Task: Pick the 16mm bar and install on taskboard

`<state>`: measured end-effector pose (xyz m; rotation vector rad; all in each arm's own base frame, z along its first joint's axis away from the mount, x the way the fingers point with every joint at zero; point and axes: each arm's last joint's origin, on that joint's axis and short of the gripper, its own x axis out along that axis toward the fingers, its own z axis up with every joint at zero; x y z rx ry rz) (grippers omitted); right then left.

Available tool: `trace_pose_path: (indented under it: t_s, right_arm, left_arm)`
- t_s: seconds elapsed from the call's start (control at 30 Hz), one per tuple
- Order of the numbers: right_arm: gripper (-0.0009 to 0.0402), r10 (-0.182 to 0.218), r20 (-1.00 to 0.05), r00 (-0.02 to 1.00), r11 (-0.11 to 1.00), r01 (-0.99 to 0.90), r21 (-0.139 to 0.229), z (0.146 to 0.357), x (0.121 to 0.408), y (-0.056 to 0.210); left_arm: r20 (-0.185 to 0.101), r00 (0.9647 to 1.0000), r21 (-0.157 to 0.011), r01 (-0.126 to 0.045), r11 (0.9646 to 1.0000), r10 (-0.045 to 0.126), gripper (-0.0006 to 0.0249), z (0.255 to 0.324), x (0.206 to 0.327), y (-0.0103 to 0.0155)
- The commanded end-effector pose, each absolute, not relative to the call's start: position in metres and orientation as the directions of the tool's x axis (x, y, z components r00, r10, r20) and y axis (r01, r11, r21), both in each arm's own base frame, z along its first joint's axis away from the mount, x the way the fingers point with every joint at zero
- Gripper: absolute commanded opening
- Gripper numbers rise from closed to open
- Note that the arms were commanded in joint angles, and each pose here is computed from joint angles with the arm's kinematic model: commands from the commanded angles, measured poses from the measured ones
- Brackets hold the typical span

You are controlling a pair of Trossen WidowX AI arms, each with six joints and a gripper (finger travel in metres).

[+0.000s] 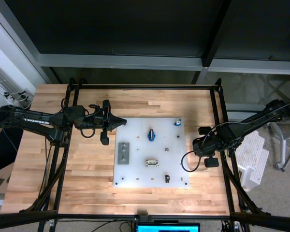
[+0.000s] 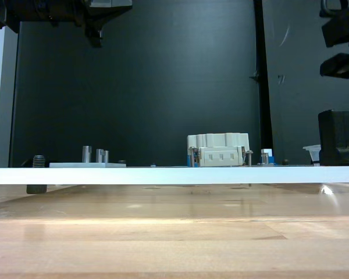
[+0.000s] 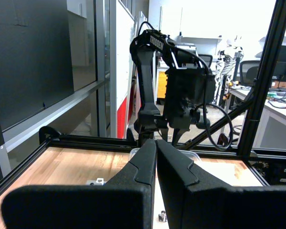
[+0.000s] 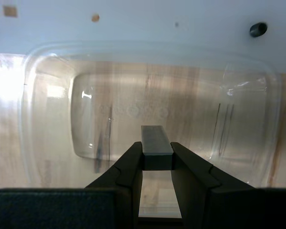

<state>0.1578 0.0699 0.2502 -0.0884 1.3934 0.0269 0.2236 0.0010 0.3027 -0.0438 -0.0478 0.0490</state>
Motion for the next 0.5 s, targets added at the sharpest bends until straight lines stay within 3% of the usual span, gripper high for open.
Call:
trace_pose_path:
  t_s: [0.03, 0.5]
  right_arm:
    - [0.0016, -0.029, -0.982, 0.185, 0.997, -0.063, -0.042, 0.253, 0.158, 0.07]
    - [0.0016, -0.019, -0.979, 0.201, 0.998, -0.055, -0.031, 0.267, 0.168, 0.078]
  left_arm:
    - [0.047, 0.9976, -0.045, -0.048, 0.9979, 0.05, 0.0, 0.3027, 0.224, 0.0011]
    - [0.047, 0.9977, -0.045, -0.048, 0.9979, 0.05, 0.0, 0.3027, 0.224, 0.0011]
